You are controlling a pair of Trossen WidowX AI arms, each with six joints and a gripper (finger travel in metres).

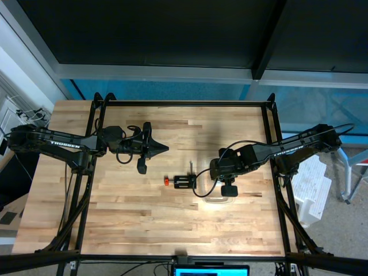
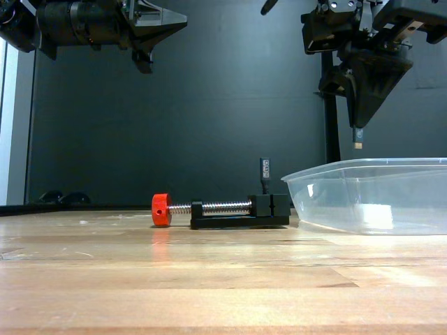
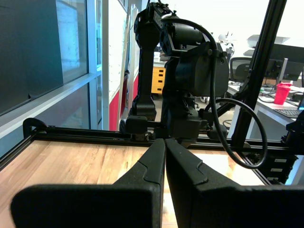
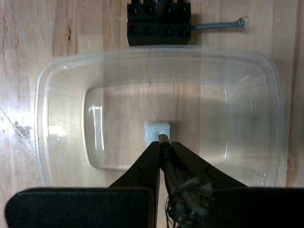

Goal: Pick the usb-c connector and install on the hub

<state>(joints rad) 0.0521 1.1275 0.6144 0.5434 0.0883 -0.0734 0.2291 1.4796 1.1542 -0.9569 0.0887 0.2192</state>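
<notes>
Item 1. Right gripper: jaws clenched on the usb-c connector, which hangs plug-end down, its frayed braided cable trailing back between the fingers. Only a short tip of the plug shows below the jaws.

Item 2. Clear plastic tub: directly under the connector, which is clear of its rim. A small pale block lies on its floor.

Item 3. Black vise with red knob: on the surface just beside the tub. It holds a small dark upright piece, which I take to be the hub, well apart from the connector.

Item 4. Left gripper: jaws closed on nothing, held high over the left half of the surface, far from the vise.

Risks noted:
- The grip sits close to the plug end, so the jaw tips may meet the hub before the plug seats.
- The port is narrow, and a slight tilt or twist of the plug would jam it at the mouth.
- The vise looks free-standing, so an off-centre push could slide or tip it.
- The loose cable could drag on the tub rim during the crossing and pull the plug askew.
</notes>
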